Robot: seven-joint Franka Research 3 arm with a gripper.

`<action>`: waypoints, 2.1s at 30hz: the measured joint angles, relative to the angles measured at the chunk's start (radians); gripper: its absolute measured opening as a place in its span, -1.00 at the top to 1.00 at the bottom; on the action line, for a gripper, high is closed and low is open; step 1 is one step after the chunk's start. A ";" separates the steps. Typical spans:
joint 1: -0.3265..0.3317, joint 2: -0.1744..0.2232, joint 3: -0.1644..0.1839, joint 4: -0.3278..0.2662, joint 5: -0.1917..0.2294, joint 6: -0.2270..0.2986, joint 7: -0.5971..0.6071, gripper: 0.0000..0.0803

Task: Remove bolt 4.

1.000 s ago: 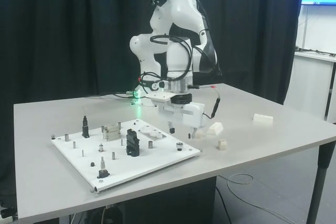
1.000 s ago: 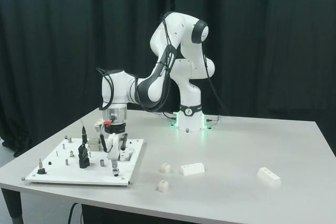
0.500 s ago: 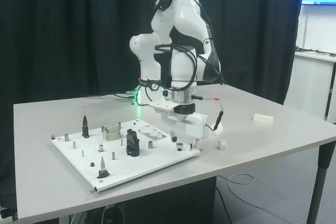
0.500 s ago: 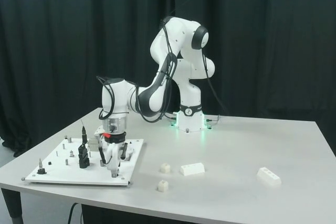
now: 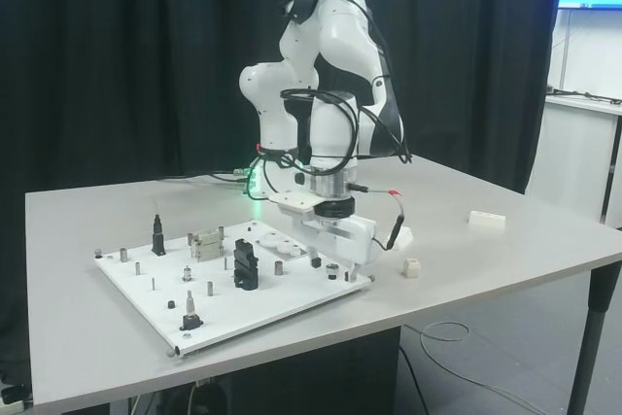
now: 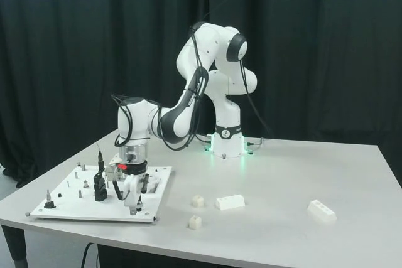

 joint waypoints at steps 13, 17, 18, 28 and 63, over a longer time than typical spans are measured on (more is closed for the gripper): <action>-0.011 0.003 0.015 0.000 0.000 -0.016 -0.017 -0.99; -0.011 0.008 0.015 0.000 0.000 -0.016 -0.024 -0.99; -0.011 0.008 0.015 0.000 0.000 -0.016 -0.025 -0.99; -0.012 0.011 0.015 0.000 -0.004 -0.016 -0.032 -0.76; -0.024 0.010 0.022 0.011 -0.010 -0.033 -0.245 0.42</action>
